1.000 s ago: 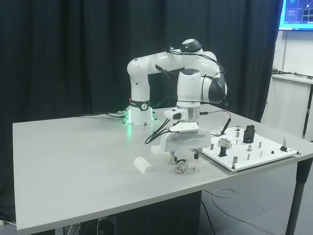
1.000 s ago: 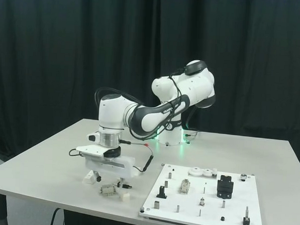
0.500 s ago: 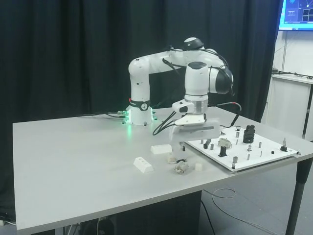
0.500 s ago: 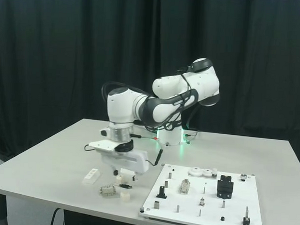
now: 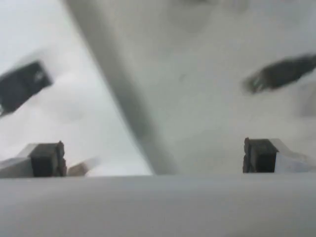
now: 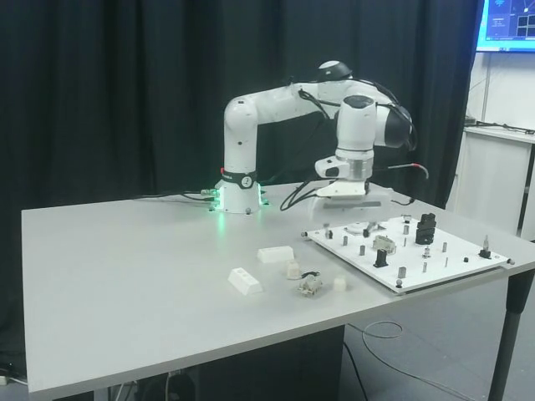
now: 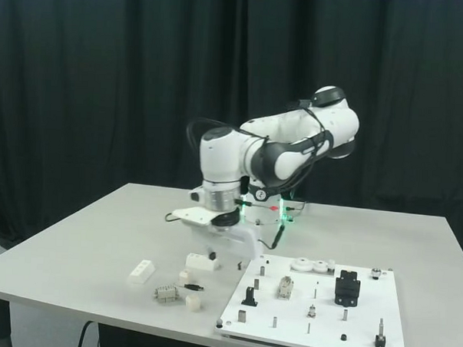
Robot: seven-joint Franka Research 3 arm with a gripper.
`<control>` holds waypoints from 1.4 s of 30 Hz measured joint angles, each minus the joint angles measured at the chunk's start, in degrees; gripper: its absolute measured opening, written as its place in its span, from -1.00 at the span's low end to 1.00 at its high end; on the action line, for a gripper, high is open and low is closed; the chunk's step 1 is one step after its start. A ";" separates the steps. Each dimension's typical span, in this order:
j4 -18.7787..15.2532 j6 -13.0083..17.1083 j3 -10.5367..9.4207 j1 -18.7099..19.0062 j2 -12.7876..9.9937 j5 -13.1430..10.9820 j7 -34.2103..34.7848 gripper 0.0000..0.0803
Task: Remove small gear.
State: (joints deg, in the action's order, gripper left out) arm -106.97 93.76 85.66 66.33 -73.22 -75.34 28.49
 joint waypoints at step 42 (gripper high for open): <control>-17.19 12.26 1.73 34.77 1.61 1.81 44.78 0.99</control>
State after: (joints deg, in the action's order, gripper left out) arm -124.16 106.02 87.39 101.10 -71.62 -73.53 73.27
